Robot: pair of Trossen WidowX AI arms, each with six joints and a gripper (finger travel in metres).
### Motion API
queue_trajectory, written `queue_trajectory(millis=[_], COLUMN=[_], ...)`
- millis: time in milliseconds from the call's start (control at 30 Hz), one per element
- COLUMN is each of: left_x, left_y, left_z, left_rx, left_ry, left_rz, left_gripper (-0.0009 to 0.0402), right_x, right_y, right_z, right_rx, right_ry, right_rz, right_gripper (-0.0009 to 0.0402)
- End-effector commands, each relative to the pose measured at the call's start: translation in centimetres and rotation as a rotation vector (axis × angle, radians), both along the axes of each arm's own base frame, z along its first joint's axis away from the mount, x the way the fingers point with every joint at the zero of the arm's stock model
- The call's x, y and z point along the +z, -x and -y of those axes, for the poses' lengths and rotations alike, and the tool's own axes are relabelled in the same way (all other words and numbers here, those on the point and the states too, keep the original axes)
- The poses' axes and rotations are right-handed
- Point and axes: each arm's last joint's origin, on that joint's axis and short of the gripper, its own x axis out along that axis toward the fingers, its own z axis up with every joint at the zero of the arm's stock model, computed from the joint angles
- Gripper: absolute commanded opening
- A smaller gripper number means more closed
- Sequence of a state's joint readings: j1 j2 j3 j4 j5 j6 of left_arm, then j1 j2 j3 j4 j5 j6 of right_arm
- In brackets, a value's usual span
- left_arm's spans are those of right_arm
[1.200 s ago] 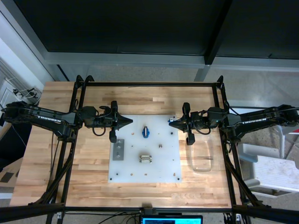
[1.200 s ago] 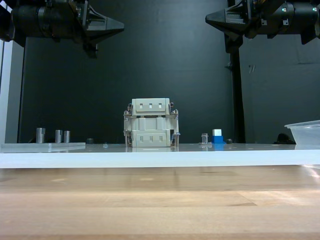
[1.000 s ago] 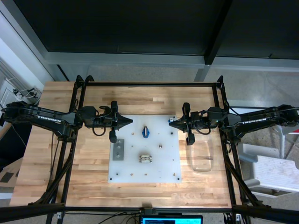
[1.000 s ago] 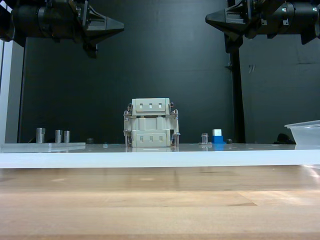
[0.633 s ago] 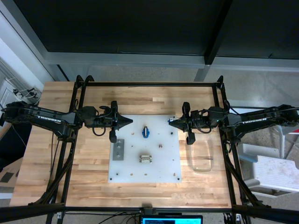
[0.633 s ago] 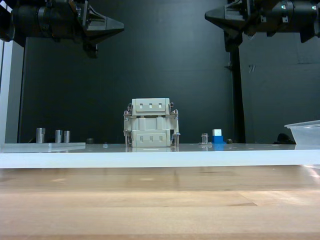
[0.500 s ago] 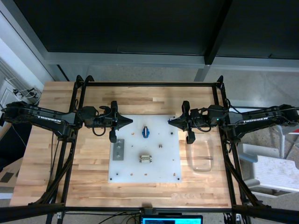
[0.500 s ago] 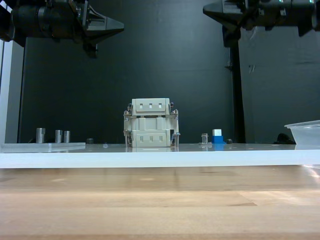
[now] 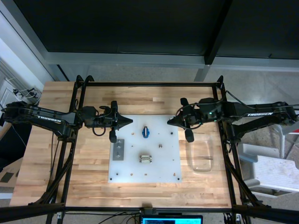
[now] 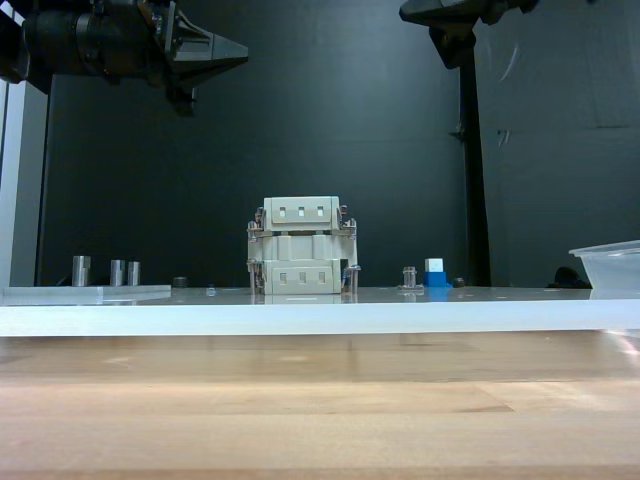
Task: Remove the HAN10-E connector and place it in the container
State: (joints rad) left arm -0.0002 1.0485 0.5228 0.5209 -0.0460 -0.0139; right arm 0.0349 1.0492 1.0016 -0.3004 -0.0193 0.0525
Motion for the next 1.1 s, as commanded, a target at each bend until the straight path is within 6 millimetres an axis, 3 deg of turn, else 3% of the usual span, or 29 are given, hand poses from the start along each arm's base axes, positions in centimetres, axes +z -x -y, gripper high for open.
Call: queue_trajectory(millis=[33, 500, 1100], left_x=[0.0, 0.0, 0.0], left_y=[0.0, 0.0, 0.0], left_z=[0.0, 0.0, 0.0], left_rx=[0.0, 0.0, 0.0], left_ry=[0.0, 0.0, 0.0], left_rz=[-0.001, 0.0, 0.0], left_gripper=[0.0, 0.0, 0.0], right_x=[0.8, 2.6, -0.1], right_y=[-0.8, -5.5, -12.6], right_z=[-0.1, -0.9, -5.3], right_rx=[0.002, 0.012, 0.0], right_ry=[0.004, 0.005, 0.026], right_rz=[-0.115, -0.468, -0.82], right_gripper=[0.0, 0.0, 0.0])
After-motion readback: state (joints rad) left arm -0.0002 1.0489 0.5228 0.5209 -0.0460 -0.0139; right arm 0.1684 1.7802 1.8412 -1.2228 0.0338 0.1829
